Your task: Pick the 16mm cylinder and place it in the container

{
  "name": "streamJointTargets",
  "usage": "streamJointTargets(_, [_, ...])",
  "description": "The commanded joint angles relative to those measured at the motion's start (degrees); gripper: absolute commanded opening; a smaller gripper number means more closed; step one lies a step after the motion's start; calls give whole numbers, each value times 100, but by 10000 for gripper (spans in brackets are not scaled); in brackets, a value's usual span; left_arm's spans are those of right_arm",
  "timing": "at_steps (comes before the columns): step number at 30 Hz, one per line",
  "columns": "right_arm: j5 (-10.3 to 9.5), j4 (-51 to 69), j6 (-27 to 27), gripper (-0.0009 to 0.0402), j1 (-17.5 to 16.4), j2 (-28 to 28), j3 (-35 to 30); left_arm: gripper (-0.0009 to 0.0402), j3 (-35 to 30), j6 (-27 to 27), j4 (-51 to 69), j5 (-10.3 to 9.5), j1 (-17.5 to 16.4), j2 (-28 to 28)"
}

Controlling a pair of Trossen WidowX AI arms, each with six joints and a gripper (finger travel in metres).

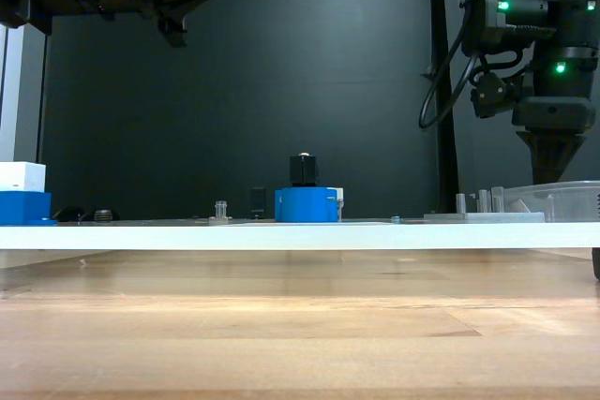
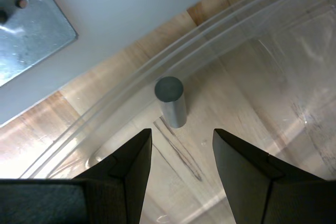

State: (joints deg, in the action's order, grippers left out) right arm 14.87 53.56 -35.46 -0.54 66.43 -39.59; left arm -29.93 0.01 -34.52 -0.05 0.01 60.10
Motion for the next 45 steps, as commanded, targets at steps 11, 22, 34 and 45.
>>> streamJointTargets(11, [-105,385,-9,161,-15,-111,-446,0,-2,0,0,2,0,0])
streamJointTargets(22, [-144,601,-13,160,-15,-210,-588,0,-2,-2,0,2,-2,0])
streamJointTargets(34, [-142,595,-11,160,-15,-210,-588,0,-2,-2,0,0,0,0])
streamJointTargets(45, [-142,581,-11,160,-13,-210,-588,0,-2,-2,0,2,0,0])
